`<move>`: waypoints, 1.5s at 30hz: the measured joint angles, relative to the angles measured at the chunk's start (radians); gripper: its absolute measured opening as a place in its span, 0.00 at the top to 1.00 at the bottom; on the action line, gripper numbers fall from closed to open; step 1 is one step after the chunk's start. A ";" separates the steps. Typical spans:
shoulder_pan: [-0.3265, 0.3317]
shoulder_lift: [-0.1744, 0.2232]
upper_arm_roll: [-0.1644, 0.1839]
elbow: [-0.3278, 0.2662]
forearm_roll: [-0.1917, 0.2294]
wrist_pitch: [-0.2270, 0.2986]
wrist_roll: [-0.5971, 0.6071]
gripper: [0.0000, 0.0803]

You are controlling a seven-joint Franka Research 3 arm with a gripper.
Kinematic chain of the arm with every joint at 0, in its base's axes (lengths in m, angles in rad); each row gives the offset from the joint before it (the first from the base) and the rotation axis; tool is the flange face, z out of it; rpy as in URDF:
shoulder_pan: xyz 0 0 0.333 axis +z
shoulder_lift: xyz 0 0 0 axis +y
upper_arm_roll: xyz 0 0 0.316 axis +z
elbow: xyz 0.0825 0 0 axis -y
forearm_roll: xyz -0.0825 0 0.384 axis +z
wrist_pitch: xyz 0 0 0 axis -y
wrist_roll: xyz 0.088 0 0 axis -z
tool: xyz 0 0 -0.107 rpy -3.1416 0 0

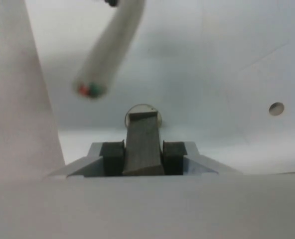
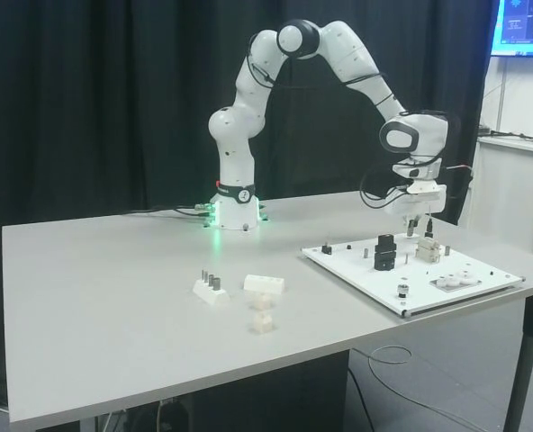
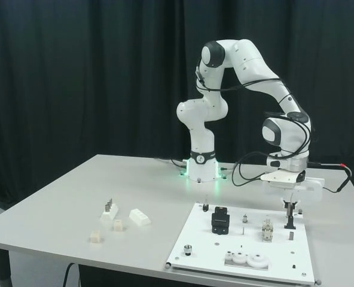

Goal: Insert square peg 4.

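Grey square peg (image 1: 143, 144) sits clamped between the two black fingertips of the gripper (image 1: 143, 158), its far end poking out past them over a round hole (image 1: 143, 113) in the white board (image 1: 212, 74). White cable (image 1: 110, 47) hangs off to one side of the fingers, clear of the peg.

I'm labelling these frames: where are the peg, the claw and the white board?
Peg (image 1: 143, 147): wrist view, its front face.
Claw (image 3: 292, 210): second room view, between its tips.
White board (image 3: 195, 239): second room view, bare left part.
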 joint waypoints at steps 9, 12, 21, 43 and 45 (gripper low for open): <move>0.001 0.005 0.000 0.002 -0.003 0.000 0.001 0.80; 0.003 0.008 0.000 0.003 -0.003 0.000 0.003 0.80; 0.014 0.018 0.000 0.009 -0.003 0.000 0.016 0.80; 0.020 0.022 -0.009 0.015 -0.024 0.000 0.031 0.80; 0.020 0.022 -0.013 0.016 -0.027 -0.001 0.031 0.80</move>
